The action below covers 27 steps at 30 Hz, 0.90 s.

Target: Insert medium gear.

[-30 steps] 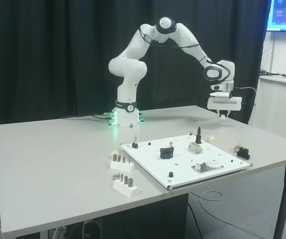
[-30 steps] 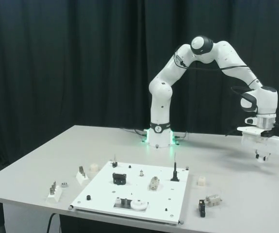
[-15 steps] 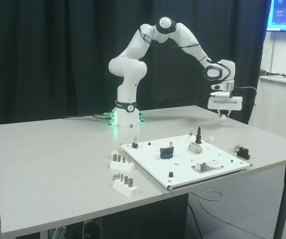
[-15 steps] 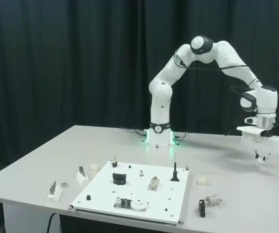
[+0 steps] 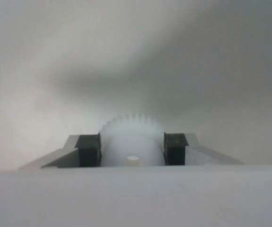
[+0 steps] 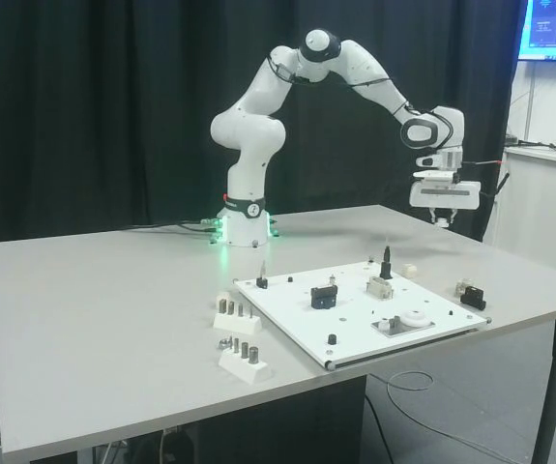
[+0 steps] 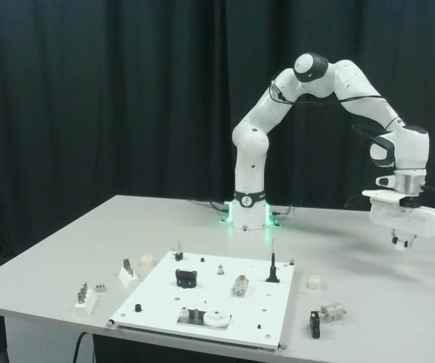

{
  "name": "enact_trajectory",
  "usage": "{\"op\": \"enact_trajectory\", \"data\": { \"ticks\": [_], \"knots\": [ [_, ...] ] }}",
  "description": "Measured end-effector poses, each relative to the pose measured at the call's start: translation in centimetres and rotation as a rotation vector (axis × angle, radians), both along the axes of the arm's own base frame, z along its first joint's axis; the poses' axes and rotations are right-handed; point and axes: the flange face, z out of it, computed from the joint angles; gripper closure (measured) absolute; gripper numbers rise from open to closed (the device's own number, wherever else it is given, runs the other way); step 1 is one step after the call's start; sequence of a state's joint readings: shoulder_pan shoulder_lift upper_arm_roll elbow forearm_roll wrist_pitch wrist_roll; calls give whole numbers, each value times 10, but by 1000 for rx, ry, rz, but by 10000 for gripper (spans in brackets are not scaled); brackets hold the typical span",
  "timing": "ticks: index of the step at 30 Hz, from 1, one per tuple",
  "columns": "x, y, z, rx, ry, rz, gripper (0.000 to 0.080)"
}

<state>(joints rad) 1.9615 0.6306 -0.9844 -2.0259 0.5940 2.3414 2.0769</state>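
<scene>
Because the white gear [image 5: 132,142] sits clamped by its toothed rim between the two black pads [image 5: 88,150] of the gripper [image 6: 441,221], the hold rests on tooth tips alone, and that is where trouble could start. A jolt on the way over might let it turn or tip in the jaws, and then its bore would meet the post crooked and jam, or the gear would drop onto the table [image 6: 94,290]. From the room views the gripper hangs high above the far side of the table, well apart from the white board [image 7: 209,291], so a long carry is likely ahead. The board is crowded: a black upright peg [image 7: 273,266], a black block [image 7: 184,277] and another white gear [image 7: 216,318] already on its near edge. A descent slightly off line could strike one of these. Which post is meant cannot be told from here, and the wrist view shows only blank grey surface below.
</scene>
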Motion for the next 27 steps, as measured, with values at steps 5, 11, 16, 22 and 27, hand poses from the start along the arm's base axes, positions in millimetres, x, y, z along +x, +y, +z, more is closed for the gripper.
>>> {"op": "enact_trajectory", "data": {
  "ticks": [5, 11, 16, 22, 27],
  "knots": [
    [24, -15, 19, -29, -11, -19, 519],
    [54, -37, 43, -59, -16, -21, 519],
    [79, -61, 62, -67, -25, -32, 519],
    [110, -93, 83, -79, -38, -32, 519],
    [133, -121, 96, -90, -49, -23, 519]
  ]
}}
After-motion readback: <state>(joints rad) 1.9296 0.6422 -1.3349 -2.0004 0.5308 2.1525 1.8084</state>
